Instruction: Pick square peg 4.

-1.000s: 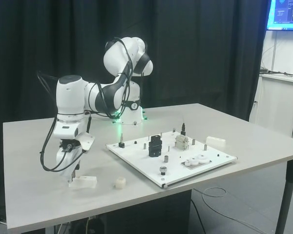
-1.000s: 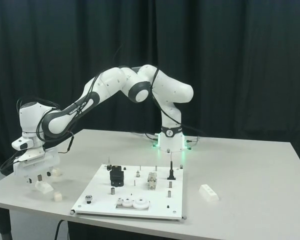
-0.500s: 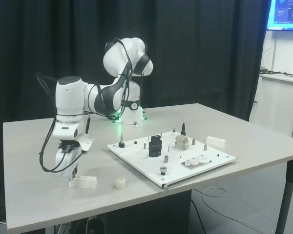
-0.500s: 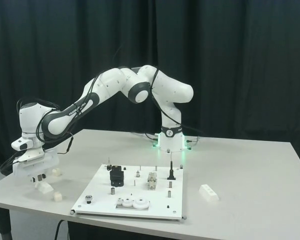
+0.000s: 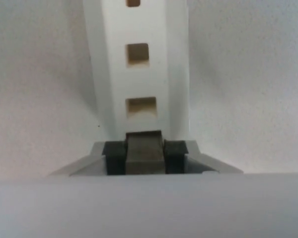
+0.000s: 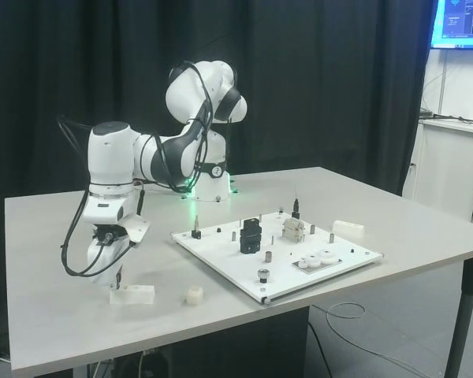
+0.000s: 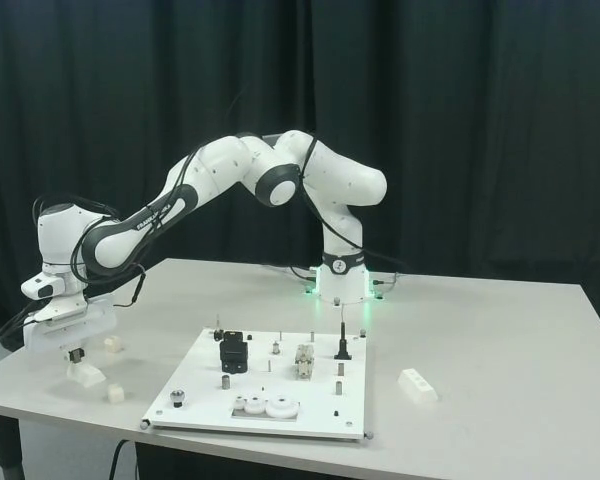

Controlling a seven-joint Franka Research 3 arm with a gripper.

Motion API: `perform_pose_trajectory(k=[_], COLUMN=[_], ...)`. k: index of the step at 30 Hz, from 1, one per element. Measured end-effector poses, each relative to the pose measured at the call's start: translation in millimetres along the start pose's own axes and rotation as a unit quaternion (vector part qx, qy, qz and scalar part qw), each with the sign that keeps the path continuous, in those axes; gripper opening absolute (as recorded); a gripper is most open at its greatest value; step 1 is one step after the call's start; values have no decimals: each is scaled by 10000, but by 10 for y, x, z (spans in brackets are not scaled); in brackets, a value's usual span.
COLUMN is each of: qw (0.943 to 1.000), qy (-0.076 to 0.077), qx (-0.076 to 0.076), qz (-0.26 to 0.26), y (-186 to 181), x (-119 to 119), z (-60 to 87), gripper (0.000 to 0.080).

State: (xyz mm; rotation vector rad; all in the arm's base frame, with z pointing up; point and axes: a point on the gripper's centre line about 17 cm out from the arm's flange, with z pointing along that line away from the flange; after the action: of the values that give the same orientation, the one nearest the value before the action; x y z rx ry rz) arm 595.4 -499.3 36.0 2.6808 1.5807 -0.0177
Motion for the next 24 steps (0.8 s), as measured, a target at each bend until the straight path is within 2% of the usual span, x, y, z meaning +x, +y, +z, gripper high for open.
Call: perform_pose_trajectory(k=[10, 24], qw=[10000, 9997], qy=[-57, -91], qx=[-61, 121], qz=[-11, -188], y=[80, 94], x=[-82, -57], z=[-196, -646], gripper=[155, 154])
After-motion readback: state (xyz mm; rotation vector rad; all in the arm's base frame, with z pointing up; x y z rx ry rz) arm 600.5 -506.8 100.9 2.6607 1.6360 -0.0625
